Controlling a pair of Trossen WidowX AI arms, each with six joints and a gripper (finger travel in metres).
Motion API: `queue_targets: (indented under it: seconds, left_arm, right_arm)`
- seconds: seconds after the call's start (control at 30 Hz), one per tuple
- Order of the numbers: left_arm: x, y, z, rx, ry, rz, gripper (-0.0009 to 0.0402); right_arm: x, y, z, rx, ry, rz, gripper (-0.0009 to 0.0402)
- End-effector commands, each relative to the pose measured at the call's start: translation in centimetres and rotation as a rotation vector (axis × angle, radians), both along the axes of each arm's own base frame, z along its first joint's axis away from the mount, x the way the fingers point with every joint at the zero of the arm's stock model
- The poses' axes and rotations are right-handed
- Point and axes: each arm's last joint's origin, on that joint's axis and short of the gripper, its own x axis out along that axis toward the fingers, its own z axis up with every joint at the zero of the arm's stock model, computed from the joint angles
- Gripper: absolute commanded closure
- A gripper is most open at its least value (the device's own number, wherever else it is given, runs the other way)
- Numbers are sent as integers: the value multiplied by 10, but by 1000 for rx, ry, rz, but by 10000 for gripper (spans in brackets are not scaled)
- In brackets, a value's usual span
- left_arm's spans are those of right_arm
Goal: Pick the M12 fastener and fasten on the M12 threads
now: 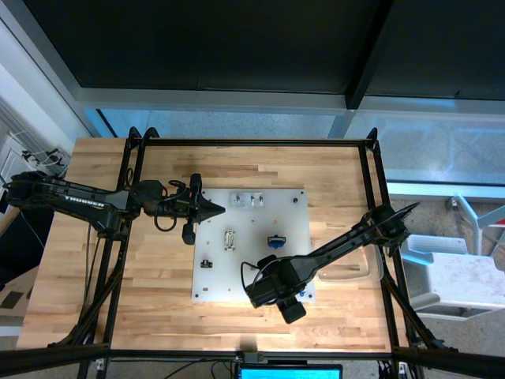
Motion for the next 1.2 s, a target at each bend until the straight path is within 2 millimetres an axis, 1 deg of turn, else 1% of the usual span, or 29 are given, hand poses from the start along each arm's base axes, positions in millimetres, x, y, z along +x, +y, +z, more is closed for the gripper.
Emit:
queue_targets:
  seconds: [0.03, 0.1, 0.17, 0.27, 0.43, 0.57, 0.83, 1.0, 1.07, 1.2]
  left_arm:
    - [0, 0, 0, 0, 0, 0, 393]
    - [0, 0, 0, 0, 0, 0, 393]
    - [0, 0, 0, 0, 0, 0, 393]
    - [0, 0, 0, 0, 0, 0, 393]
    - [0, 0, 0, 0, -1, 0, 393]
    - [0, 0, 0, 0, 0, 0, 393]
    - [0, 0, 0, 0, 0, 0, 393]
    - [0, 0, 0, 0, 0, 0, 393]
    - [0, 0, 0, 0, 0, 0, 393]
    - [0, 0, 0, 0, 0, 0, 393]
  right_arm:
    - [-3, -2, 12, 10, -22, 0, 183]
    - [-5, -3, 18, 15, -38, 14, 183]
    - [-7, -4, 25, 14, -61, 69, 183]
    - [-10, -6, 34, -10, -93, 229, 183]
    - [-17, -10, 38, -69, -69, 506, 183]
    - [-17, -10, 37, -131, -95, 838, 183]
    - [-17, -10, 37, -250, -175, 1641, 183]
    - [-17, -9, 37, -310, -218, 2079, 183]
    - [-18, -9, 37, -329, -230, 2200, 183]
    - [-16, -8, 37, -362, -256, 2348, 183]
